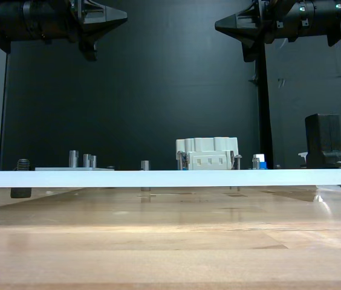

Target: Remove the 16mm bar from the taskboard and place in the container

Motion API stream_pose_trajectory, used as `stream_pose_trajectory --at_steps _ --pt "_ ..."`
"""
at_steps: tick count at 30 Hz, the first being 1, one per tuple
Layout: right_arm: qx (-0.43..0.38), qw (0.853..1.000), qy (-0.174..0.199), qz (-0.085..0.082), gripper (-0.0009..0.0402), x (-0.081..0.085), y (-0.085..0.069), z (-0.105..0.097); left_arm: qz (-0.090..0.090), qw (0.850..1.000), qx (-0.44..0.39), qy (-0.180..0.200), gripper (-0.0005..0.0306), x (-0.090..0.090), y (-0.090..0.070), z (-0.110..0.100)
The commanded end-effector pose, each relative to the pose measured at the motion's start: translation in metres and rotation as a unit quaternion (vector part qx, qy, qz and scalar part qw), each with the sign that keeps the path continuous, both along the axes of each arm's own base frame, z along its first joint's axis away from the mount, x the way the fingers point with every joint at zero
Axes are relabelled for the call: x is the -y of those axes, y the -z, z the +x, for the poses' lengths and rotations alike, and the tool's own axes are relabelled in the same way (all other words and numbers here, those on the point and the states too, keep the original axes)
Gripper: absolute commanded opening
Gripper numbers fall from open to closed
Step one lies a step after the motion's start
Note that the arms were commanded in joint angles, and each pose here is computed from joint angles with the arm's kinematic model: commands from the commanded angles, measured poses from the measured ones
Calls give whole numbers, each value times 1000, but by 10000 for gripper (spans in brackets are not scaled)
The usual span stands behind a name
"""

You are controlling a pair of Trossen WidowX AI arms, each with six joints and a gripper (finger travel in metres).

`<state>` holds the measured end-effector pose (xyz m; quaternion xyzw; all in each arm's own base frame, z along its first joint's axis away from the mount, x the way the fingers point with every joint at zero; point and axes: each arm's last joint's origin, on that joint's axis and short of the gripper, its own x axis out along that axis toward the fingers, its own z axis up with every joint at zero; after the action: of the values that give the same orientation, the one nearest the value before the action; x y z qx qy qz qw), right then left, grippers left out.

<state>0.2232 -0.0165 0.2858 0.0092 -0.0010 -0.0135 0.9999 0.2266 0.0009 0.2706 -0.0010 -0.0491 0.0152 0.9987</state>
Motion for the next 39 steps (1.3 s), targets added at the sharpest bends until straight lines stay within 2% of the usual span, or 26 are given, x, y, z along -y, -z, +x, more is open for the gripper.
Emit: stream_pose_trajectory --at_steps 1,9,11,12,13,18,21,26,32,39 --pt "0 1000 -1 0 0 -1 0 0 0 1000 0 0 0 0 0 0" --pt "0 1000 -1 0 0 -1 0 0 0 1000 0 0 0 0 0 0" --pt "-2 1000 -1 5 0 -1 0 0 0 1000 0 0 0 0 0 0" --pt "-5 1000 -2 16 0 -1 -1 1 0 1000 0 0 0 0 0 0" --pt "-18 1000 -3 23 0 -1 -2 1 0 1000 0 0 0 0 0 0" --pt "-130 991 -17 29 0 -10 -6 2 0 1000 0 0 0 0 0 0" --pt "-188 981 -33 36 0 -20 -9 -1 0 1000 0 0 0 0 0 0" --pt "-279 957 -50 64 0 -34 -10 -11 0 1000 1 0 0 0 0 0" --pt "-353 932 -43 66 0 -58 -11 -20 0 1000 0 0 0 0 0 0" --pt "-426 899 -61 83 0 -86 -6 -19 0 1000 0 0 0 0 0 0"
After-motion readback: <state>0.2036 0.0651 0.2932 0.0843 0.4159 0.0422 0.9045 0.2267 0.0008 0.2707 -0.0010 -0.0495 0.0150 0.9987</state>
